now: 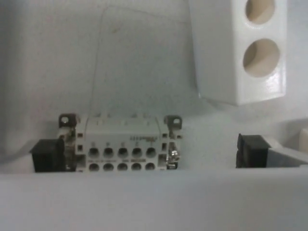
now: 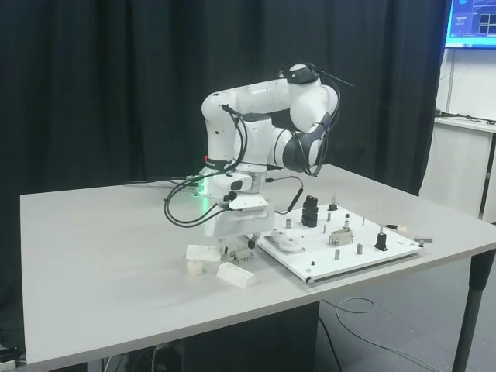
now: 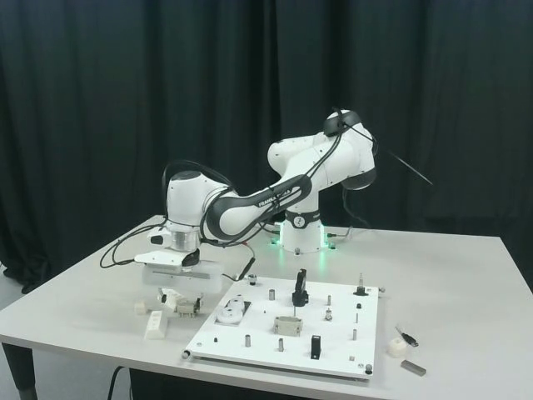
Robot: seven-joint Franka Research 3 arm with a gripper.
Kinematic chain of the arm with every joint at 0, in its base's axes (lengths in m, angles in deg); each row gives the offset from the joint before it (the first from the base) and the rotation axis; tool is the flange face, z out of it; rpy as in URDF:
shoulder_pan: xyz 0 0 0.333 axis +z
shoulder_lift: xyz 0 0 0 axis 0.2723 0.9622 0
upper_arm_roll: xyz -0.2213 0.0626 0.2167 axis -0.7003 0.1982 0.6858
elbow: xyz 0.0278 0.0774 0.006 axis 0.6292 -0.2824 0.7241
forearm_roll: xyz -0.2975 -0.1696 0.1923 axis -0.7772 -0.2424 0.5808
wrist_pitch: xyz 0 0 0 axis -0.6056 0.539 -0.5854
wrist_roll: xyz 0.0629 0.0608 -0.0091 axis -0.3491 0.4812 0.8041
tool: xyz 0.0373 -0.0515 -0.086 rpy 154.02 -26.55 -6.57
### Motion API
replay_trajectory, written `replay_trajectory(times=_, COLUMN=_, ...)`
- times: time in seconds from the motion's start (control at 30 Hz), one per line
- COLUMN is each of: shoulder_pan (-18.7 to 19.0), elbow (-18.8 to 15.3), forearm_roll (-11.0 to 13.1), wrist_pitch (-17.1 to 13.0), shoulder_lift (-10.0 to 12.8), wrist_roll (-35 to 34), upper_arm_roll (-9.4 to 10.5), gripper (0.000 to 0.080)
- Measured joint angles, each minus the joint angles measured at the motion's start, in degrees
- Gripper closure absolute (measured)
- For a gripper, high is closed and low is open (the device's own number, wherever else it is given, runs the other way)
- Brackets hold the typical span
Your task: Remove large gear.
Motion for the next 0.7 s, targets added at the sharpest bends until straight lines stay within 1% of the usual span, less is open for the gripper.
replay_trajectory(times=0.03, shoulder_pan=0.0, elbow=0.0, forearm_roll=0.0, wrist_pitch=0.0, shoulder_lift=0.0, wrist_roll=0.0, upper_arm_roll=-0.14, gripper=0.0058)
replay_trajectory(times=0.07, shoulder_pan=0.0, elbow=0.1, forearm_roll=0.0, wrist_pitch=0.0, shoulder_lift=0.0, wrist_roll=0.0, upper_arm_roll=-0.27, gripper=0.0014)
replay_trajectory(times=0.5, shoulder_pan=0.0, elbow=0.3, forearm_roll=-0.2, wrist_pitch=0.2, shoulder_lift=0.0, wrist_roll=0.0, upper_arm_roll=-1.78, gripper=0.0003)
replay_trajectory(times=0.6, shoulder_pan=0.0, elbow=0.6, forearm_roll=-0.2, wrist_pitch=0.6, shoulder_lift=-0.2, wrist_roll=0.0, upper_arm_roll=-1.99, gripper=0.0003)
replay_trajectory(times=0.7, shoulder_pan=0.0, elbow=0.9, forearm_roll=-0.1, wrist_pitch=1.7, shoulder_lift=-0.2, wrist_roll=-0.2, upper_arm_roll=-2.38, gripper=0.0003)
